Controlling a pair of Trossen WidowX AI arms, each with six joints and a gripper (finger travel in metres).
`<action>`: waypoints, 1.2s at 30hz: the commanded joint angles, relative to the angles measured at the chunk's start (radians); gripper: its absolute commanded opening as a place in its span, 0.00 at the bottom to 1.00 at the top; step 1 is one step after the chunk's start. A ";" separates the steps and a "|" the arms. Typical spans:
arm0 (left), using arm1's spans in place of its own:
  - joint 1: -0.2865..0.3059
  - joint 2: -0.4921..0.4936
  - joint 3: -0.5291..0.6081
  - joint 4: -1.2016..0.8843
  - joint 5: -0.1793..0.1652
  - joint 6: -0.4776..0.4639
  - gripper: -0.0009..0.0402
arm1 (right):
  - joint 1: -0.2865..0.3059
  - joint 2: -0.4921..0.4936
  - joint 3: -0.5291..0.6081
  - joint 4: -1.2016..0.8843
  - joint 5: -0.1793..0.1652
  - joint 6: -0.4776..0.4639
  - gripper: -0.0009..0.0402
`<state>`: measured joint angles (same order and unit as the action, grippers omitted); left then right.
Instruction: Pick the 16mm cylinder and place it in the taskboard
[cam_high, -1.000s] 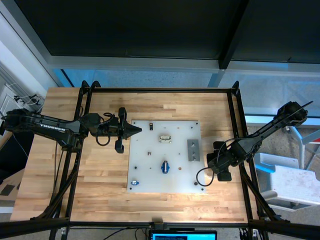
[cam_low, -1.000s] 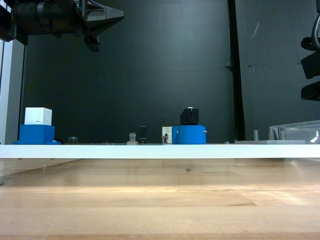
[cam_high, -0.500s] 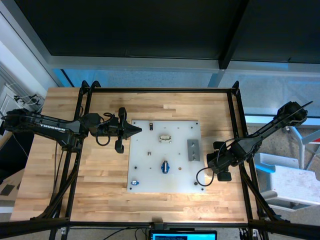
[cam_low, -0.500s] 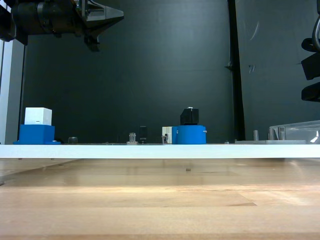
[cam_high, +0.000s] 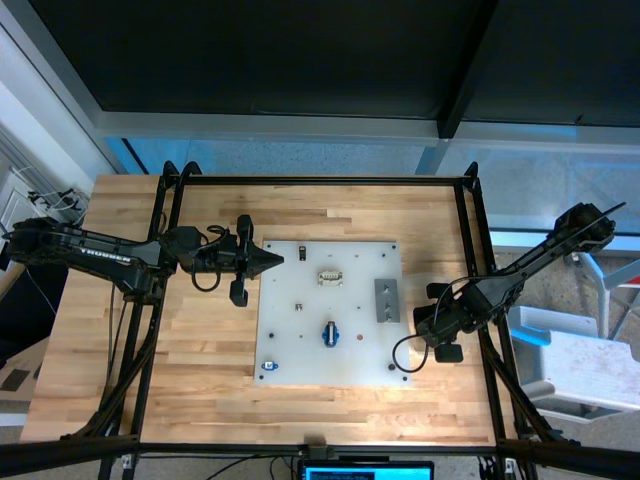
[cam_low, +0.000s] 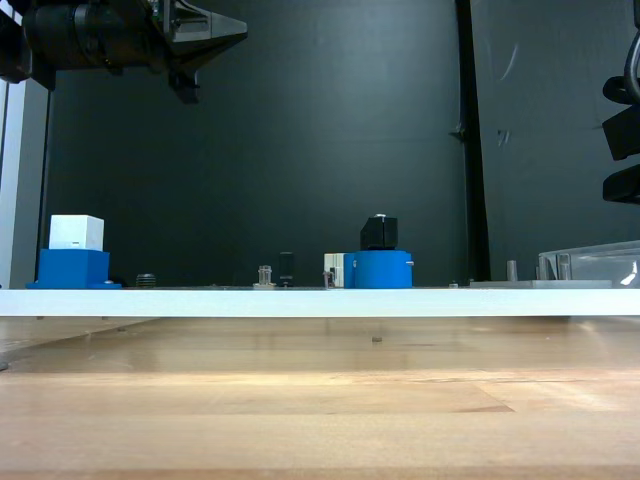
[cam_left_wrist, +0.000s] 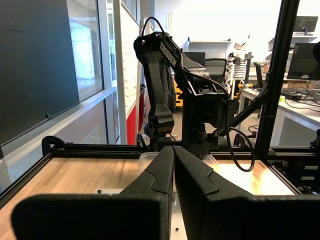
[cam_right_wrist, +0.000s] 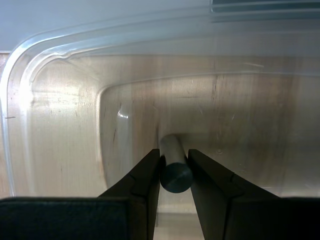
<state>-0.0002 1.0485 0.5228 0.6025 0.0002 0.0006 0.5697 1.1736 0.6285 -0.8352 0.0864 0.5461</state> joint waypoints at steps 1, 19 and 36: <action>0.000 0.000 0.000 0.000 0.000 0.000 0.02 | 0.000 0.000 0.000 0.000 0.000 0.000 0.16; 0.000 0.000 0.000 0.000 0.000 0.000 0.02 | 0.000 -0.040 0.022 -0.058 0.000 0.000 0.09; 0.000 0.000 0.000 0.000 0.000 0.000 0.02 | 0.000 -0.101 0.156 -0.260 0.000 -0.004 0.09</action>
